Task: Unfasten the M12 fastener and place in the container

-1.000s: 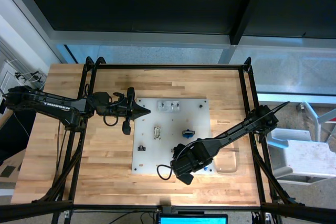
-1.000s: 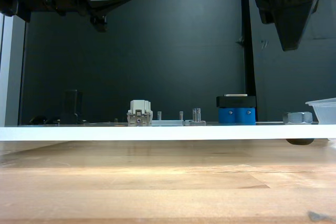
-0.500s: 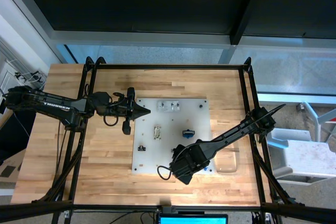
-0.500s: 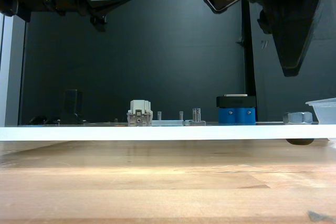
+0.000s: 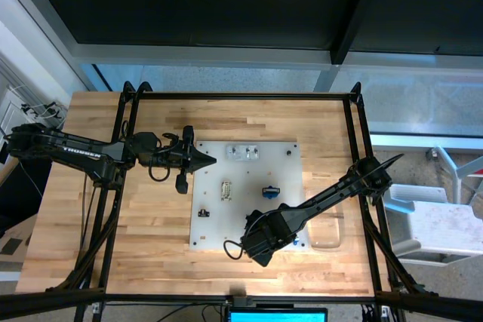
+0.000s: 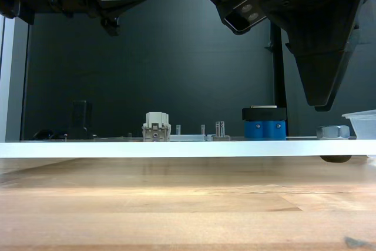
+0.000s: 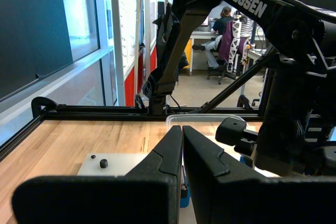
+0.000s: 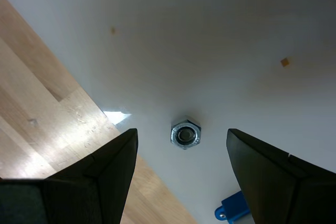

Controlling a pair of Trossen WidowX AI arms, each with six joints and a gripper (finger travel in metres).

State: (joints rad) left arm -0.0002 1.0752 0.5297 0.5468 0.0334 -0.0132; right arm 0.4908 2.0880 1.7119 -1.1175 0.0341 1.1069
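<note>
Reaching in from the worktop's [image 5: 151, 224] right edge, the right arm slants down across the white board [image 5: 215, 220] with its wrist bent over, so the right gripper [image 8: 180, 131] points straight down over the board's near right part. We record its jaws as spread wide. The M12 fastener [image 8: 185, 135] shows between them, on the board below, and neither finger touches it.

Left arm: stretched level from the worktop's left edge. The left gripper [image 7: 181, 129] hangs high over the board's left edge, pointing across it, with jaws pressed together.

Change against the earlier frames: the right gripper has come lower, its fingertip now hanging well down toward the fastener in the low view, and the wrist has shifted slightly toward the worktop's near edge. We note the left arm and the fastener unmoved.

M12 fastener: hexagonal, silver, lying flat on the white board near its near right edge. A dark core fills its bore, so we list it as on its stud. Its bore axis stands upright, and it is wider than tall in the low view.

Container [image 5: 332, 233]: on the worktop just beside the board's right edge, apart from the fastener.

Blue block [image 6: 264, 129]: mid-board, upright.
</note>
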